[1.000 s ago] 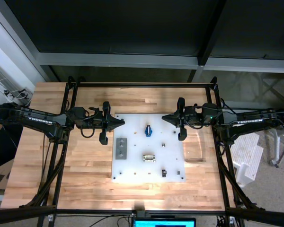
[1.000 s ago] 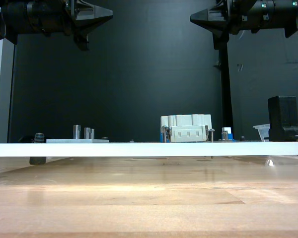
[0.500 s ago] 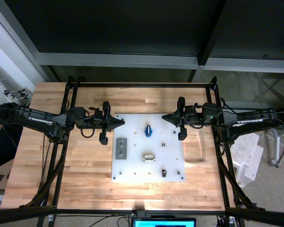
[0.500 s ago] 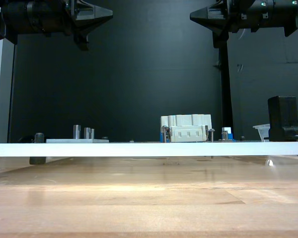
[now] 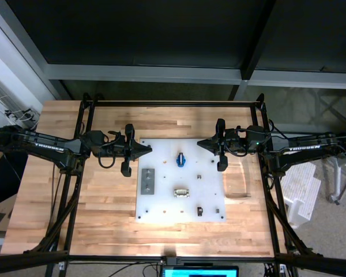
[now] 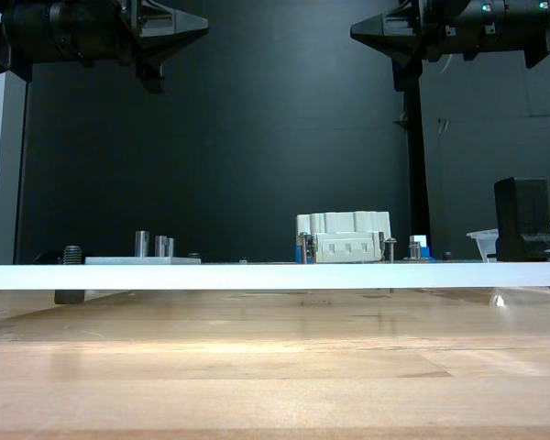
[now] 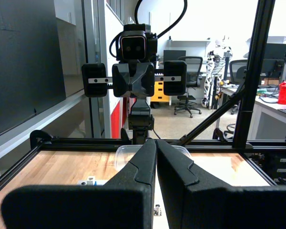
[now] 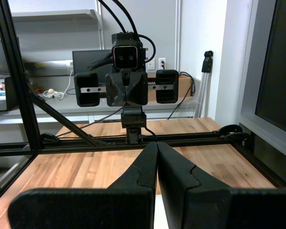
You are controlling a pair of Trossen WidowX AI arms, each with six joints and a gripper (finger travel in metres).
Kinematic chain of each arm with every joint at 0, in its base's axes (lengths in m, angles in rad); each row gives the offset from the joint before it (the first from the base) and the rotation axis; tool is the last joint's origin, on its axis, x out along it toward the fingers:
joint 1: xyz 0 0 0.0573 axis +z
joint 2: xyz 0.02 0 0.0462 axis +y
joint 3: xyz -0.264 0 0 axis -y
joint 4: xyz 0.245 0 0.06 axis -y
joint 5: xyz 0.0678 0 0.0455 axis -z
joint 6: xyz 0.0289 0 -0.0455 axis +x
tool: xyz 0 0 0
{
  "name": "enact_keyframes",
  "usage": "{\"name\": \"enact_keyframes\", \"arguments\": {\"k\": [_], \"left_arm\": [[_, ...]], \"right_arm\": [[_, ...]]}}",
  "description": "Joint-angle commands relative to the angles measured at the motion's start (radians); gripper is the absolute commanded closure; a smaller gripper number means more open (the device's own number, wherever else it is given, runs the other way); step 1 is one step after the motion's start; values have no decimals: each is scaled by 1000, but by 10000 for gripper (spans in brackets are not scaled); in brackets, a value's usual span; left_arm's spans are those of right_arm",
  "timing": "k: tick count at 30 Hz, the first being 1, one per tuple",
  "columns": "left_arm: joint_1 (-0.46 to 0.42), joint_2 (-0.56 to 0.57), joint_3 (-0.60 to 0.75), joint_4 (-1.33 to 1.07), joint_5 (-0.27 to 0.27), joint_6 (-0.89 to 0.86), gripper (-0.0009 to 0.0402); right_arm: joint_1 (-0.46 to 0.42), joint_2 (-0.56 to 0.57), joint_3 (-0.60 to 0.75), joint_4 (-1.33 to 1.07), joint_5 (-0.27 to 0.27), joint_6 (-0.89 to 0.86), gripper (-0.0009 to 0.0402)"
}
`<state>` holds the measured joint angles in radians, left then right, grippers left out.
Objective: Pick the 16mm bar and install on taskboard
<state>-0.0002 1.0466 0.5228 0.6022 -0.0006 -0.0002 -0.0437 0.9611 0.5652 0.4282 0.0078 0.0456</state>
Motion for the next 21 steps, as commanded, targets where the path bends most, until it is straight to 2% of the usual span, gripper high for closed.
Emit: {"name": "enact_keyframes", "arguments": {"k": [1, 21], "left_arm": [[0, 0, 0, 0, 0, 0, 393], [0, 0, 0, 0, 0, 0, 393]], "right_arm": [[0, -3, 0, -19, 0, -1, 393], [0, -1, 0, -27, 0, -1, 393]]}}
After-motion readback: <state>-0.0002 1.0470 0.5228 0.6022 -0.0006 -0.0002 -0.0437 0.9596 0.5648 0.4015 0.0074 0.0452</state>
